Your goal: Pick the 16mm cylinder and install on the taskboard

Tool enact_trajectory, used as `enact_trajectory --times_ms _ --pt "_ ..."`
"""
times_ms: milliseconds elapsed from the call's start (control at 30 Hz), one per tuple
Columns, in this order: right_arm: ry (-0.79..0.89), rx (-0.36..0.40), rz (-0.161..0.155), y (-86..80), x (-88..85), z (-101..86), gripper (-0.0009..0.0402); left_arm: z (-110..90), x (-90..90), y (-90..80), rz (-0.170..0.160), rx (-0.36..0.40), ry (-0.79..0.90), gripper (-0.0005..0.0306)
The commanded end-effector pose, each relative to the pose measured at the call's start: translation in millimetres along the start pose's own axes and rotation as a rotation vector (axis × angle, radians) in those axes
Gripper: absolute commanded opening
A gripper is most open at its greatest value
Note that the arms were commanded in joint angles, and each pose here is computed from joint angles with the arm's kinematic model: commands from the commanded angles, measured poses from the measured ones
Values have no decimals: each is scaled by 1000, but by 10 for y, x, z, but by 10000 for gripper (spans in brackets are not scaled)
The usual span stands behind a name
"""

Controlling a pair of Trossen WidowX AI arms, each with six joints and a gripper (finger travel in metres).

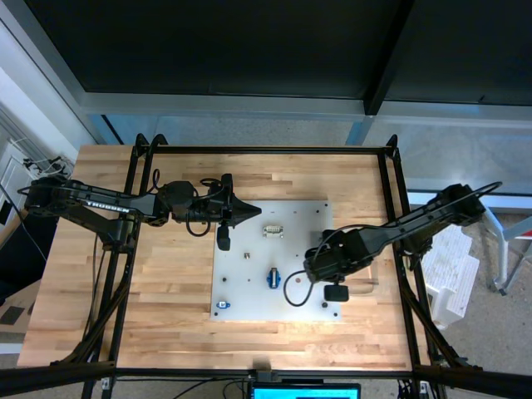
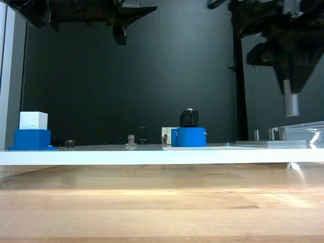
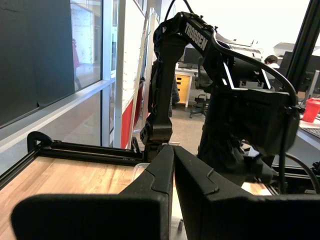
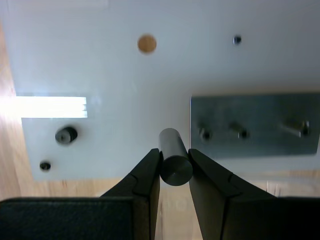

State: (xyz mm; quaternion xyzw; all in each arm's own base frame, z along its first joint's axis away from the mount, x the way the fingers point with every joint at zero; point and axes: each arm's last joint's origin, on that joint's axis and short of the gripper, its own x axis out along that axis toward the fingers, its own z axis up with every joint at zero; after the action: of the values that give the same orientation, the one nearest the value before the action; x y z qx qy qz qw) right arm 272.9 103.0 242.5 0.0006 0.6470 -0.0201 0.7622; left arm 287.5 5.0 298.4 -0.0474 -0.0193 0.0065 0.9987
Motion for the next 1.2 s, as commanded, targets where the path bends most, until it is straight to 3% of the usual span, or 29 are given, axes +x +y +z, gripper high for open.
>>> enact_trajectory --times_ms 33,567,1200 --pt "-8 2 1 12 50 133 7 1 1 0 0 0 0 0" --pt "-21 -5 4 150 293 564 7 1 1 0 0 0 0 0" --pt "-29 -2 7 158 397 558 7 1 1 0 0 0 0 0"
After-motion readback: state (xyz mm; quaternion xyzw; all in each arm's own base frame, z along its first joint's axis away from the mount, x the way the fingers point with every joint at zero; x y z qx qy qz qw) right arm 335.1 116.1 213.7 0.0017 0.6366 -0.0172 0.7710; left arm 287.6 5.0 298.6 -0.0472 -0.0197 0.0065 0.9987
